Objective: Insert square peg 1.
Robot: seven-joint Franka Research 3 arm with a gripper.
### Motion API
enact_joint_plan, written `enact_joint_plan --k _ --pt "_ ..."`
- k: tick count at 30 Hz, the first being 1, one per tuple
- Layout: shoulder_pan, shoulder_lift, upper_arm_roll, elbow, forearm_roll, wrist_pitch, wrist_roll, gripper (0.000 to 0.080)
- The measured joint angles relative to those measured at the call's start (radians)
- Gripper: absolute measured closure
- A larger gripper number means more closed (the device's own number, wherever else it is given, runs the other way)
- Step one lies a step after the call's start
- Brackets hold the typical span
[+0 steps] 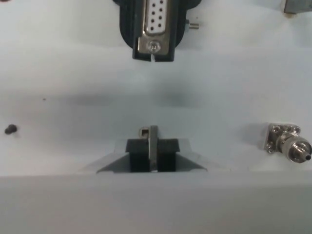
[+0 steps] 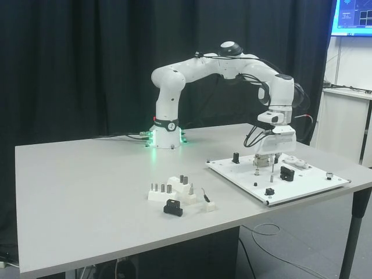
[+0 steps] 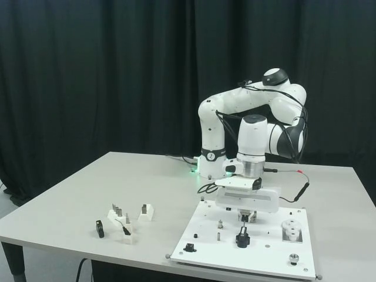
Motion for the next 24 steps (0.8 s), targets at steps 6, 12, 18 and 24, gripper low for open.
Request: enact_joint_plan --k 6,12,18,24 --pt "0.000 -0.001 0.000 -0.001 0.000 -0.003 0.000 0.0772" --pt "0.000 -0.001 -0.001 -0.001 -0.001 -0.003 0.000 0.0772" --pt "0.002 -0.002 -0.002 0.000 -0.001 -0.003 0.000 0.0772" --pt "0.008 -0.002 -0.003 0.000 -0.001 -0.003 0.000 0.0772"
